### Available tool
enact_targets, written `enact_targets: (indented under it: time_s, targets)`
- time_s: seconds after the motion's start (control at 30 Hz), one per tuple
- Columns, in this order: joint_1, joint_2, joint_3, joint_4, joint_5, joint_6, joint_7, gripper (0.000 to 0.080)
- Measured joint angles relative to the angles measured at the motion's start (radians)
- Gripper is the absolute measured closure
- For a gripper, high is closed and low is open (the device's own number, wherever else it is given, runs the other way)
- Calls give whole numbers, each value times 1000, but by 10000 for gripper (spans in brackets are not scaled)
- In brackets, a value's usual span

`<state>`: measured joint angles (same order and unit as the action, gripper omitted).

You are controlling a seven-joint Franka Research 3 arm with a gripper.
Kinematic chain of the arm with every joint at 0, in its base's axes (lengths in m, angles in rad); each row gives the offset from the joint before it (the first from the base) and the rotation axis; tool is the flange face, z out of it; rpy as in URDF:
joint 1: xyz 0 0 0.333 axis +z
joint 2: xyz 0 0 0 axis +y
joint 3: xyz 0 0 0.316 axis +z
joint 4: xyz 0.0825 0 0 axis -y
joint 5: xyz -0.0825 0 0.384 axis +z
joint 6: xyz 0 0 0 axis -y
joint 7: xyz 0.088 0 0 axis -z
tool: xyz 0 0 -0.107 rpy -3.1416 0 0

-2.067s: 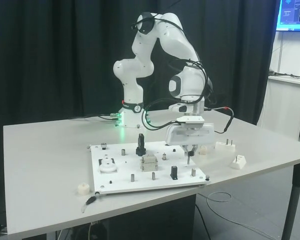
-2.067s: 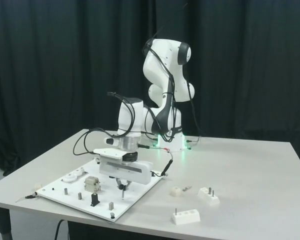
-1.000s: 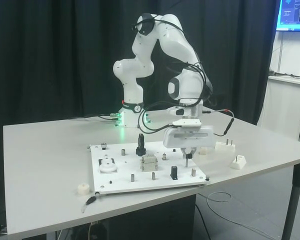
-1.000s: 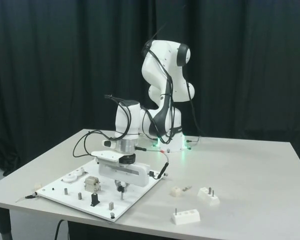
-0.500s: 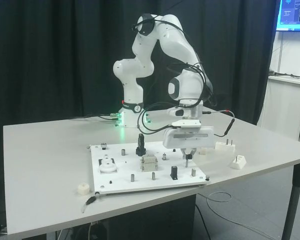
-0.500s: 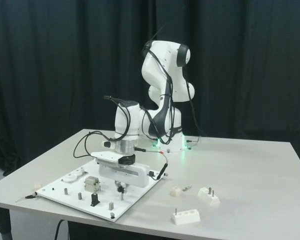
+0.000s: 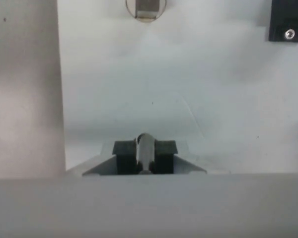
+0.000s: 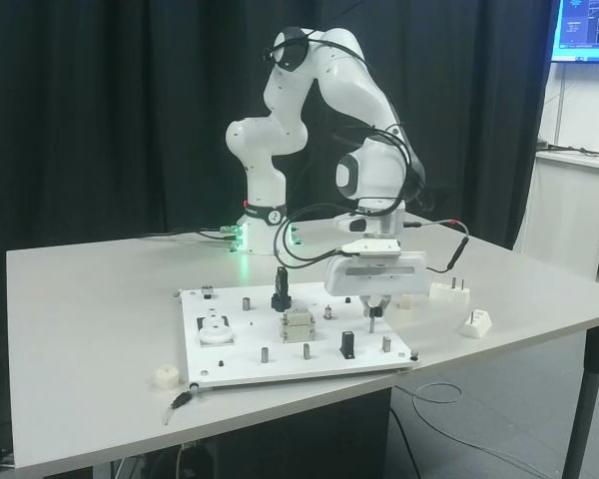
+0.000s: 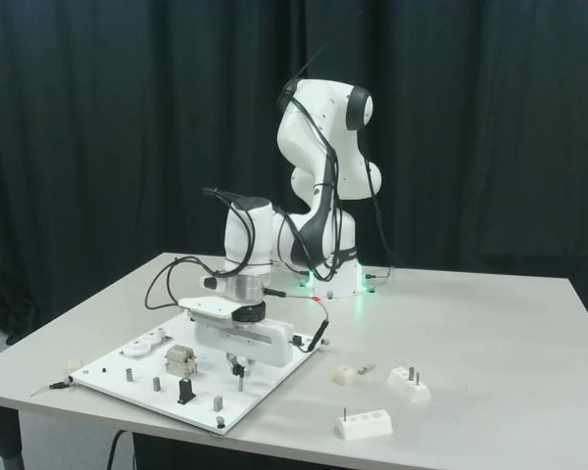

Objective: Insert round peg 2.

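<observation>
My gripper point(image 7: 145, 157) is shut on a thin grey round peg point(image 7: 145, 148), held upright between the black fingers point(image 7: 123, 154). In the first room view the gripper point(image 8: 373, 310) hangs just above the right part of the white board point(image 8: 230, 367), with the peg point(image 8: 373, 321) pointing down and its tip close to the surface. From the second room view, the gripper point(image 9: 238, 368) and peg point(image 9: 239, 380) show over the board's point(image 9: 265, 390) near right portion. I cannot see a hole directly under the peg.
On the board stand a black upright piece point(image 8: 279, 289), a grey block point(image 8: 298, 325), a small black block point(image 8: 347, 344), white discs point(image 8: 215, 331) and several short pegs. White holders point(image 8: 450, 290) point(image 8: 476, 322) lie on the grey table beside the board. A seated peg point(image 7: 146, 7) shows ahead.
Since two seconds ago the gripper with the peg shifted slightly inward over the board, away from its right edge. In the last half second it has hardly moved.
</observation>
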<state>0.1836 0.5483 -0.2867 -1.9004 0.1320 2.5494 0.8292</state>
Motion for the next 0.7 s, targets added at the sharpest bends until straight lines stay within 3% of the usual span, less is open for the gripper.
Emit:
enact_targets:
  time_s: [0.7]
  targets:
    - [-1,7,1,2,-2,10,-10,732]
